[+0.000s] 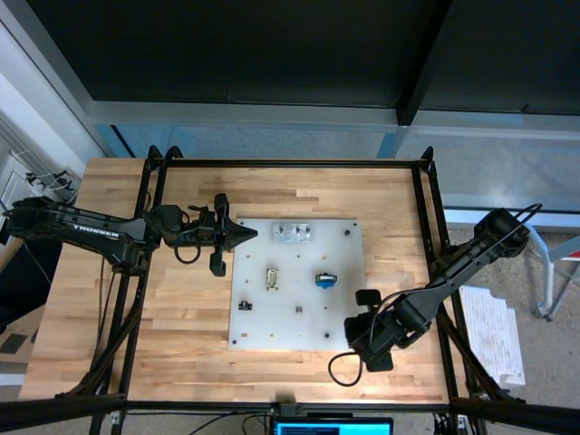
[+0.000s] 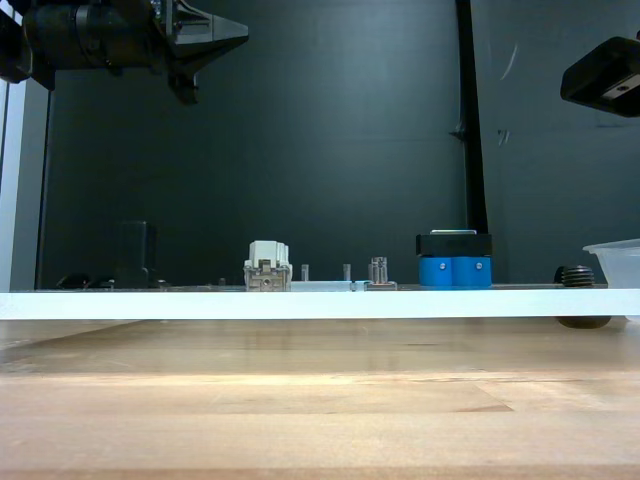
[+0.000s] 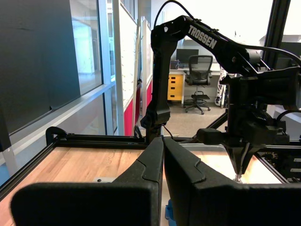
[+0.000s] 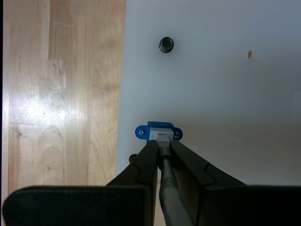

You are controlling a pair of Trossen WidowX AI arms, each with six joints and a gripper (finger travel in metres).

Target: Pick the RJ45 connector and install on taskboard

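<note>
Fingers of the right gripper [image 4: 161, 143] pinch the cabled RJ45 connector [image 4: 162, 137], seemingly touching a blue fitting [image 4: 142, 133] on the taskboard [image 4: 225, 94], a contact only its wrist view shows. The left gripper [image 1: 246, 234] hovers closed and empty over the board's left edge.

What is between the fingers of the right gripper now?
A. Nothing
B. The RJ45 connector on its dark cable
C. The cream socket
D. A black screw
B: the right gripper, raised over the taskboard near its right edge, is shut on the RJ45 connector and its cable; the left gripper, shut and empty, hangs over the far left edge.
</note>
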